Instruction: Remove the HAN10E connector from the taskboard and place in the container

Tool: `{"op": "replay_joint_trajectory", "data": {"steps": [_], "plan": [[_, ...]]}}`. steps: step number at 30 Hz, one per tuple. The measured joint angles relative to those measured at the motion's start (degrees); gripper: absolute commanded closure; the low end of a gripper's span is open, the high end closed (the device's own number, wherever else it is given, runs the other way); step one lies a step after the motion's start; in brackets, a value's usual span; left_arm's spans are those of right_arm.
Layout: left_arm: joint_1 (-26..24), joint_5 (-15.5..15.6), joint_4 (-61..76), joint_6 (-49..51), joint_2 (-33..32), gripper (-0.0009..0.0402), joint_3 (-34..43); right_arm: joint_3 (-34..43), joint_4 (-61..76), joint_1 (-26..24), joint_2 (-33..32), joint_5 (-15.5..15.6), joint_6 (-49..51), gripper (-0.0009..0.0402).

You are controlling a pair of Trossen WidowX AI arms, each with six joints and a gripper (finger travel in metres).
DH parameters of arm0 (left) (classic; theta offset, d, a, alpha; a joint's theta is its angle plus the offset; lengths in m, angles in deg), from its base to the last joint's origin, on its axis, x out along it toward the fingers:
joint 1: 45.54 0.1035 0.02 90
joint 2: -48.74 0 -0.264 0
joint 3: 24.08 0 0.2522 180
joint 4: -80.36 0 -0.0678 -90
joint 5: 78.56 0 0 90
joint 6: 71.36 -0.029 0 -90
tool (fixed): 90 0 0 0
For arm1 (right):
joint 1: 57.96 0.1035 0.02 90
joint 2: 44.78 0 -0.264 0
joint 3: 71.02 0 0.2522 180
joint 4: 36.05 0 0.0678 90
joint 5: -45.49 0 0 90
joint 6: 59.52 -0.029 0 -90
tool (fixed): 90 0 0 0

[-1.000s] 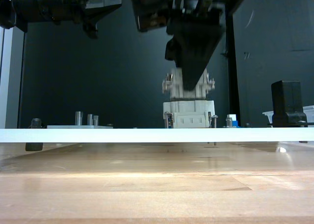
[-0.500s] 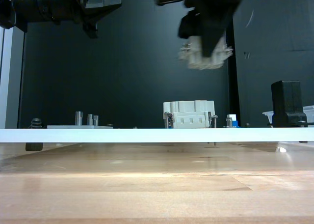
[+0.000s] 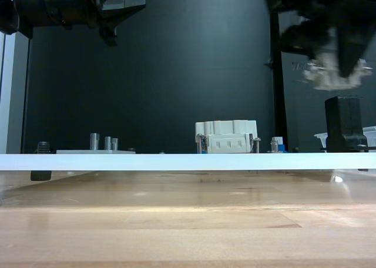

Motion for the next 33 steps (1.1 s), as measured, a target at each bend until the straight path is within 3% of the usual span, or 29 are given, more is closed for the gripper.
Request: {"op": "replay_joint_trajectory", "data": {"steps": [18, 25, 33], "plan": [[0.0, 0.0, 0.0, 0.0, 0.0, 0.0393, 0.0, -24.6, -3.1, 4.8, 18.7, 0.0, -6.3, 0.0389], [0.0, 0.0, 0.0, 0.0, 0.0, 0.0393, 0.0, -32.2, -11.3, 5.8, 19.9, -0.1, -10.0, 0.0382], [0.0, 0.0, 0.0, 0.0, 0.0, 0.0393, 0.0, -38.4, -19.0, 5.9, 19.8, -0.1, -10.5, 0.0317]]}}
